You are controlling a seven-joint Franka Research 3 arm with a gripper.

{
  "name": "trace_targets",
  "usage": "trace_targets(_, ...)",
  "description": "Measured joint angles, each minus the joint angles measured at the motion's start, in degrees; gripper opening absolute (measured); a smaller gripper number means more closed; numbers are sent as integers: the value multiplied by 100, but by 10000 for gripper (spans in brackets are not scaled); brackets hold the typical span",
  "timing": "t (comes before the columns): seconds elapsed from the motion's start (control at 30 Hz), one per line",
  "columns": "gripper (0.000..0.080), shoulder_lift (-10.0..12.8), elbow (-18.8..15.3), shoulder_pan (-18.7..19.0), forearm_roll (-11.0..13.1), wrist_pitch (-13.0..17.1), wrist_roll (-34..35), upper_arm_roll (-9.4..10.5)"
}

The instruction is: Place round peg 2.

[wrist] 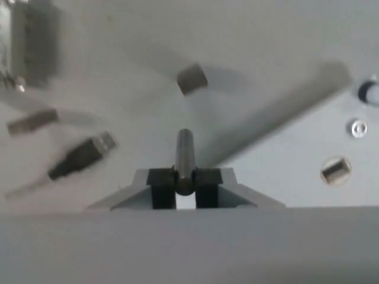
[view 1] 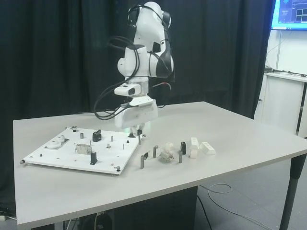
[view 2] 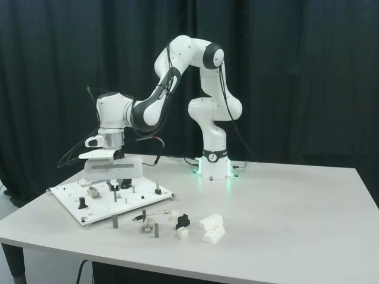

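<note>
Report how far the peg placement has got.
Done: the round peg is picked up, clamped between the black fingers of the gripper.

In hand: the gripper hangs above the edge of the white board, peg pointing down and clear of the surface.

Left: seating the peg in its hole on the board and letting go. Which hole is meant cannot be told. Other loose parts lie on the grey table.
</note>
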Motion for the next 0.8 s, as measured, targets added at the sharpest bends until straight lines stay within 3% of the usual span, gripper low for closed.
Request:
trace_targets(0.33,65,131,203,224,0,6,345,59)
trace_targets(0.8,65,811,670,378,0,122,618,191)
